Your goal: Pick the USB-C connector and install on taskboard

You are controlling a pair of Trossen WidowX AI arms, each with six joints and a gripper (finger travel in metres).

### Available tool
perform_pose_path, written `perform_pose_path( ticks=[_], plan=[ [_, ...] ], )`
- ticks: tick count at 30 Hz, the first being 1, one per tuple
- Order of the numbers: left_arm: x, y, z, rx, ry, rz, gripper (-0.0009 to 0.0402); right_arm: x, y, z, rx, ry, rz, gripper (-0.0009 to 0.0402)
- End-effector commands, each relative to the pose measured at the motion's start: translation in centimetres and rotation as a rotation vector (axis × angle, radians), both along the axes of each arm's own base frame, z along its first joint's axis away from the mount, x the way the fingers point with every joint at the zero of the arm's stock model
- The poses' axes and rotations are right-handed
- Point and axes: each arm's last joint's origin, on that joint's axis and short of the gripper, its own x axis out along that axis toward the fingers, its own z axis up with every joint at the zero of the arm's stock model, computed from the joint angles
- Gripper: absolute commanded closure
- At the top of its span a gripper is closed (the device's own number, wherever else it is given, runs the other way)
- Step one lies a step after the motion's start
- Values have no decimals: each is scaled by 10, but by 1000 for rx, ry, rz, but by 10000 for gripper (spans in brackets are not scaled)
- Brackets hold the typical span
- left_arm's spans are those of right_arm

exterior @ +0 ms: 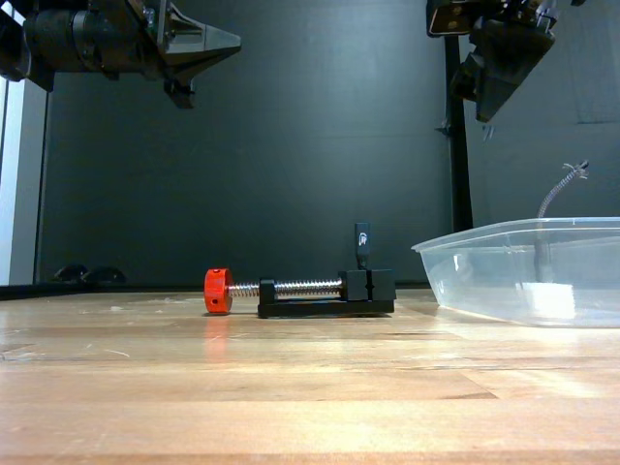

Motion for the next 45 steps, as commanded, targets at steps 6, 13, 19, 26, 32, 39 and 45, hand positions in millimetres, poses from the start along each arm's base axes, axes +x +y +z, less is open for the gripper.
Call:
perform_pose_path(
  ticks=[6, 13, 19, 26, 32, 39, 45],
  plan=[
    [0, 0, 0, 0, -1, 0, 393, 16, 16, -9, -22, 152, 48, 393],
    [0, 0, 0, 0, -1, 0, 393, 25, 20, -26, -36, 277, 25, 370],
    [0, 0, 0, 0, -1, 0, 393, 34, 23, -42, -44, 341, 13, 312],
    [0, 0, 0, 0, 0, 0, 393, 40, 27, -54, -53, 382, 12, 253],
    [0, 0, 0, 0, 0, 0, 393, 44, 29, -63, -57, 413, 1, 238],
    [0, 0, 0, 0, 0, 0, 393, 46, 30, -74, -62, 435, 3, 238],
    [0, 0, 0, 0, 0, 0, 393, 47, 31, -86, -60, 451, -18, 238]
  ],
)
